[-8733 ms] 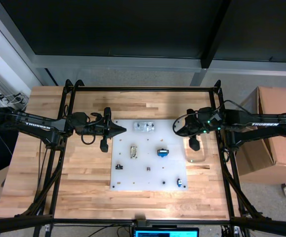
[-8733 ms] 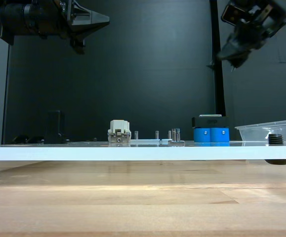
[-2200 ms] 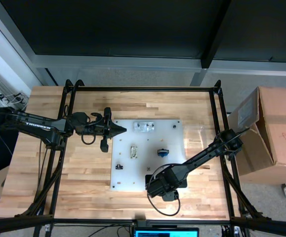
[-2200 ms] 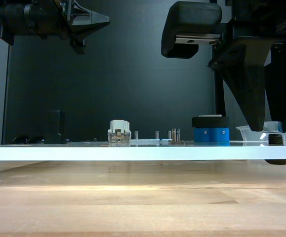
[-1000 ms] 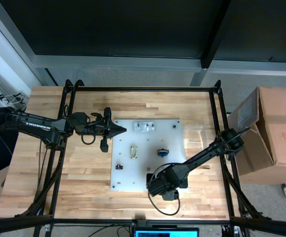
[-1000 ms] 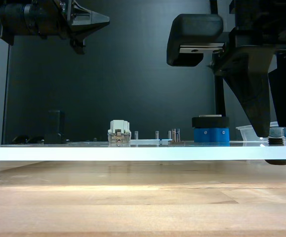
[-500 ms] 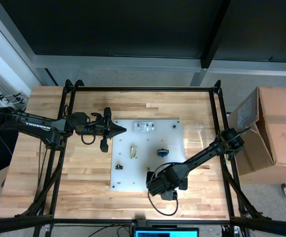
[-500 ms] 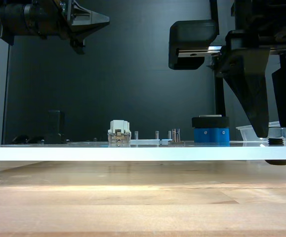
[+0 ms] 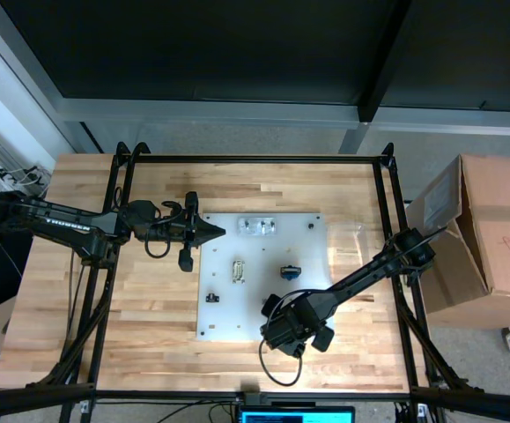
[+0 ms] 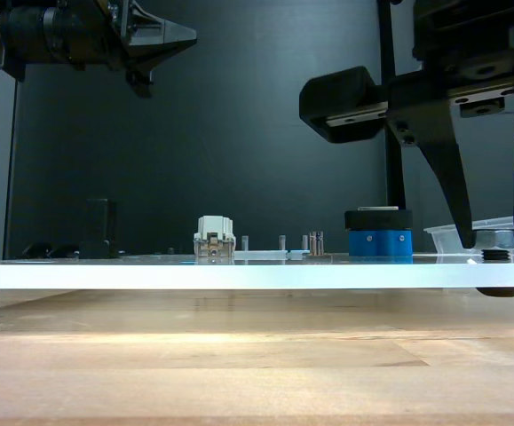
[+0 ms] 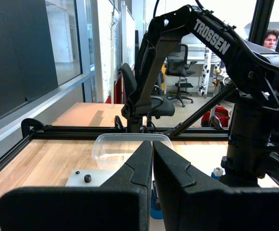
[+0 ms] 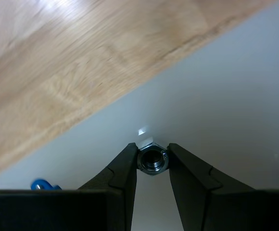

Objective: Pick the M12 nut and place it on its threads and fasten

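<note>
Silver nut [image 12: 152,160] sits atop the black stud [image 10: 496,254] at the near right edge of the board [image 9: 237,310], with ribs showing beneath it in the low view. The right gripper [image 10: 496,236] points straight down there, its fingers [image 12: 125,166] clamped on the nut's sides. The left gripper [image 9: 218,232] hangs high over the board's far left edge, fingers [image 11: 138,166] pressed together, holding nothing. The board lies mid-desk [image 9: 149,300].

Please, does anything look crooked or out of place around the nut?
Nothing stands out. The M12 nut sits level on top of its stud, ribs showing below, held in the right gripper. The left gripper hangs shut above the board's far left edge.
</note>
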Controlling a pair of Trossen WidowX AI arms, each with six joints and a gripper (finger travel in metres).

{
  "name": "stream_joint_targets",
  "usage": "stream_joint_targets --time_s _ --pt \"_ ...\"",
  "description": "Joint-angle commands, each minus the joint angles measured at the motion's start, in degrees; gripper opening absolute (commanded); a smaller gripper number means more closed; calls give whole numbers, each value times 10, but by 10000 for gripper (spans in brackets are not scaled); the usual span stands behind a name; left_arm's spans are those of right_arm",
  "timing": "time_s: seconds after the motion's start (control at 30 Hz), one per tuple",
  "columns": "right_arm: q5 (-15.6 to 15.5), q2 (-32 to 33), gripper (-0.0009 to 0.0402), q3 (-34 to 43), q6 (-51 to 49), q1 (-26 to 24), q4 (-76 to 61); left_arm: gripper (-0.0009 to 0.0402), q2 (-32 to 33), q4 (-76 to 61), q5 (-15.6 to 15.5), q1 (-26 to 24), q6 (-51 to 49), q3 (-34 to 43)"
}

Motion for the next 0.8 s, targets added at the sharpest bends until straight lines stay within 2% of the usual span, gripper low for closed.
stream_joint_targets --time_s 0.03,0.4,0.67,0.8 --pt "2 1 16 0 52 0 3 0 0 0 0 0 0 0" --pt "2 1 16 0 235 -2 11 0 0 0 0 0 0 0" --pt "2 1 16 0 446 -3 11 0 0 0 0 0 0 0" --pt "3 1 16 0 593 -4 9 0 0 0 0 0 0 0"
